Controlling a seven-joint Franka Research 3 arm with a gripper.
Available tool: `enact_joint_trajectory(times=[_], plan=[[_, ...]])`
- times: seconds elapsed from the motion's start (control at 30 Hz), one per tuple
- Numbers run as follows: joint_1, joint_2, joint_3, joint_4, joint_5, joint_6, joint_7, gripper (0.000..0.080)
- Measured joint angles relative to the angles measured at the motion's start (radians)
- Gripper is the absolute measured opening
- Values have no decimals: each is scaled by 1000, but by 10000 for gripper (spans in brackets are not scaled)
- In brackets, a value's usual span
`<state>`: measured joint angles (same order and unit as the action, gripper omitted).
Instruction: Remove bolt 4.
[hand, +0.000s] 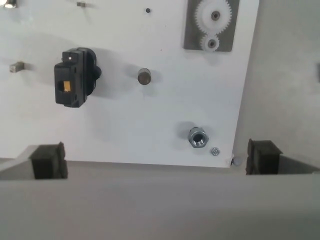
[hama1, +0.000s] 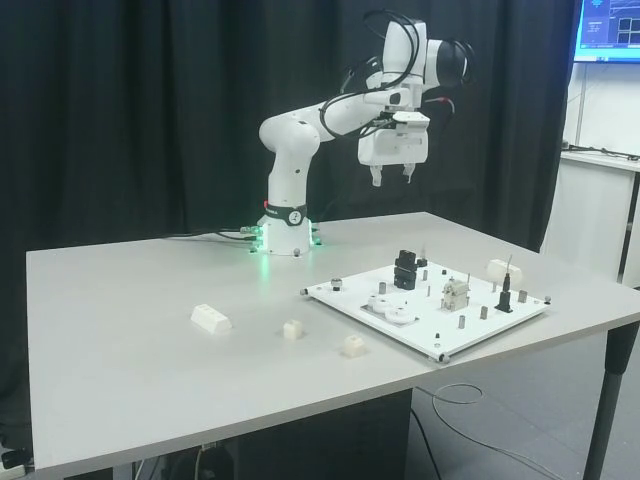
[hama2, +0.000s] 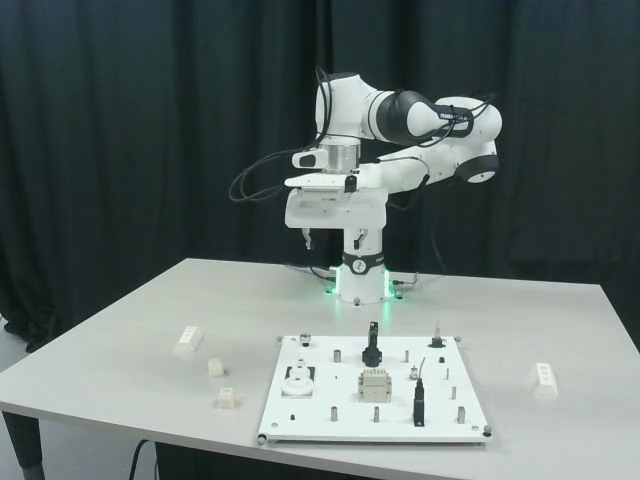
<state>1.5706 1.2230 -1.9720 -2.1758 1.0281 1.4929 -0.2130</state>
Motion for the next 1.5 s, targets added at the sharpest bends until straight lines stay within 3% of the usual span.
enact_joint_trajectory(times=[1.2, 1.5], plan=[[-6, 0, 16, 2, 0, 24, 1, 800], [-29, 0, 22, 1, 6, 25, 129, 800]])
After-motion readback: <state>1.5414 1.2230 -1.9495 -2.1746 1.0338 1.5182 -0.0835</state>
